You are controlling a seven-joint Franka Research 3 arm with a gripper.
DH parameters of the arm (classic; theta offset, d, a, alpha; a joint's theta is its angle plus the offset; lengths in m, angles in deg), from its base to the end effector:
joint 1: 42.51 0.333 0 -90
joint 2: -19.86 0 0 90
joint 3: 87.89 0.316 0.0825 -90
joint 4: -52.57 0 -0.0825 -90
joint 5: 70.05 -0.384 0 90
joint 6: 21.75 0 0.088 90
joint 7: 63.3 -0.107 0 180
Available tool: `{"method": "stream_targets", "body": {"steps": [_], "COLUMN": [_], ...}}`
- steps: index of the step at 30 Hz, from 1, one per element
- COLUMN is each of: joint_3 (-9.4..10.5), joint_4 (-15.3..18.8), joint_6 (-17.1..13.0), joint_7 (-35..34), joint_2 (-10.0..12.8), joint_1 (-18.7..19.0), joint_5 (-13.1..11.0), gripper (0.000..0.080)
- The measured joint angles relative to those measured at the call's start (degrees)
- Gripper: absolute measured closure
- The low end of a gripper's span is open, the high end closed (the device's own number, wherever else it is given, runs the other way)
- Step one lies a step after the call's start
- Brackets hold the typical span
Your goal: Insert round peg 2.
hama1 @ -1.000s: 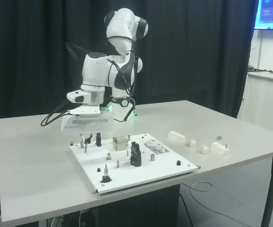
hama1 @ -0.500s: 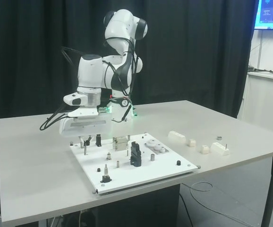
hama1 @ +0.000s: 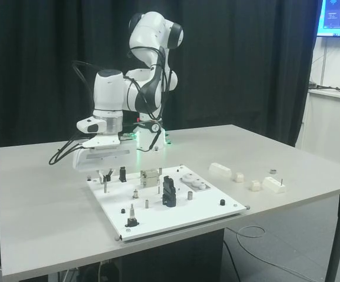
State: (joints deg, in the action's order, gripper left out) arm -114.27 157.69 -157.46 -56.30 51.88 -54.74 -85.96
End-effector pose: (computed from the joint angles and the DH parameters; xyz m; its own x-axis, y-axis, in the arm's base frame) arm 0.5228 -0.3855 0.2556 0.7764 -0.6286 0.0450 -0.6301 -0.7754 0.0419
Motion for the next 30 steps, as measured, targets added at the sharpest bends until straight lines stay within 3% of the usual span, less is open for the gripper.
{"method": "stream_targets", "body": {"steps": [18,30], "joint_3": [-0.43,-0.36], "joint_4": [4.4,6.2], "joint_6": [-0.1,-1.3], "joint_7": [5.1,5.3], "joint_2": [-3.5,-3.8], "joint_1": [0.0,0.5], "joint_5": [-2.7,-2.8], "gripper": [0.0745,0.0745]}}
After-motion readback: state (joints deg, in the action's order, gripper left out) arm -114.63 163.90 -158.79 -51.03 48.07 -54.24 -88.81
